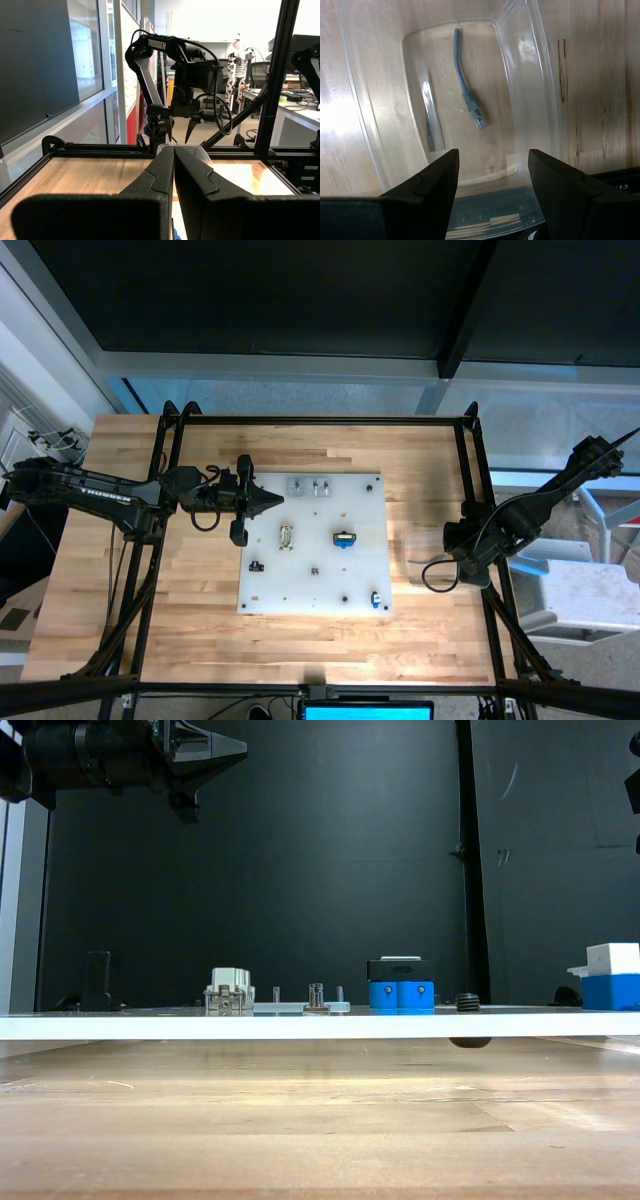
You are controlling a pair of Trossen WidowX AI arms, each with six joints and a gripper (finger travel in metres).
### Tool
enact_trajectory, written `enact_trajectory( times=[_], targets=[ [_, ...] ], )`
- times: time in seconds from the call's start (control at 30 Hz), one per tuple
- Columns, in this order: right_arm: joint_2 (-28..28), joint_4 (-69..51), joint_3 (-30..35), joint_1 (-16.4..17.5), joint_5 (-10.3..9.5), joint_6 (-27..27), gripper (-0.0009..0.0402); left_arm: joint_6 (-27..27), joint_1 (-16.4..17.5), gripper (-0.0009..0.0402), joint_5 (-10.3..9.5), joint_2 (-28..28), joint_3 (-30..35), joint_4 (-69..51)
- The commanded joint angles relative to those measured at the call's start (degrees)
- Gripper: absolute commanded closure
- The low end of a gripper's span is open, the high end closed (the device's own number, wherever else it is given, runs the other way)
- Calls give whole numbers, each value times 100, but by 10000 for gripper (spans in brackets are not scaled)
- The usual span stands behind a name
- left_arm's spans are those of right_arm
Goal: Remove the rj45 connector and place it in the container
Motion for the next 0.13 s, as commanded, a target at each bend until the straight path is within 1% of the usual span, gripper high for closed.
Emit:
enact_trajectory(
  times=[0.03, 0.13],
  targets=[
    [2, 2, 2, 0, 0, 4, 201, 0, 0, 393, 2, 2, 2, 2],
    [2, 2, 2, 2, 0, 4, 201, 0, 2, 393, 2, 0, 2, 2]
  ],
)
